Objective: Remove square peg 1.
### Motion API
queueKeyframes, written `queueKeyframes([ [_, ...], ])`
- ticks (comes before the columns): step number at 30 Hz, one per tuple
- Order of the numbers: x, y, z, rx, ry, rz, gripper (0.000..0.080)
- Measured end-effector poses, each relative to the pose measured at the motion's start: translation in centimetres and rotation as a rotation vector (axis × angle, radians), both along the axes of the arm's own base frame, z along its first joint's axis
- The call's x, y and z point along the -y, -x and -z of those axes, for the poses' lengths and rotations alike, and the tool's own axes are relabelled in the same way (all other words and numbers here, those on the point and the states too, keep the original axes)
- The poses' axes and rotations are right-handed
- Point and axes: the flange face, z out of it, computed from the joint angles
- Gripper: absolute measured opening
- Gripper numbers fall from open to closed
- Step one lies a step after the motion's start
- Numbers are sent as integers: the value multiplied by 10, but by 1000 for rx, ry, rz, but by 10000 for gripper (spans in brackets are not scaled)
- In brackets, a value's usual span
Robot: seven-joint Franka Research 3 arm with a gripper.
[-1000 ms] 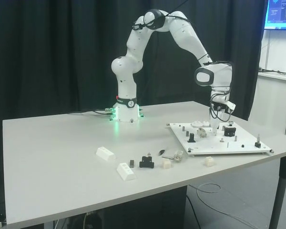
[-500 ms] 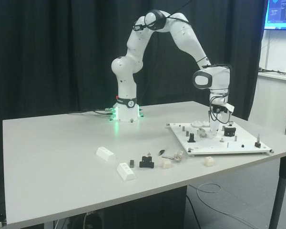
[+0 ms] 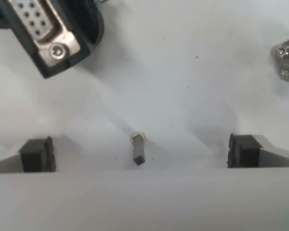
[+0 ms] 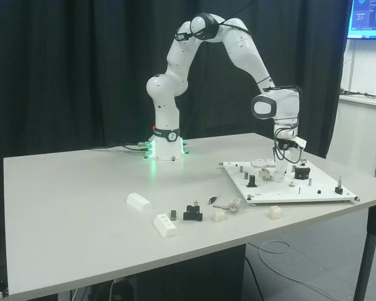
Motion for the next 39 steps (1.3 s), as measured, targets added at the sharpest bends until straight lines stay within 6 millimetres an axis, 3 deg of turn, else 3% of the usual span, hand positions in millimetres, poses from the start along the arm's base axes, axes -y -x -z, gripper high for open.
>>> queueKeyframes([
  [16, 0, 4, 3, 15, 1, -17, 800],
  [17, 0, 4, 3, 15, 2, -18, 531],
  [22, -1, 4, 3, 17, 5, -24, 531],
  [23, -1, 4, 3, 18, 6, -27, 349],
  [29, -2, 5, 3, 21, 13, -43, 349],
  [30, -2, 5, 3, 21, 14, -45, 160],
  [34, -2, 4, 3, 23, 16, -48, 160],
  [35, -2, 4, 3, 23, 16, -48, 45],
  [39, -1, 4, 3, 23, 16, -48, 45],
])
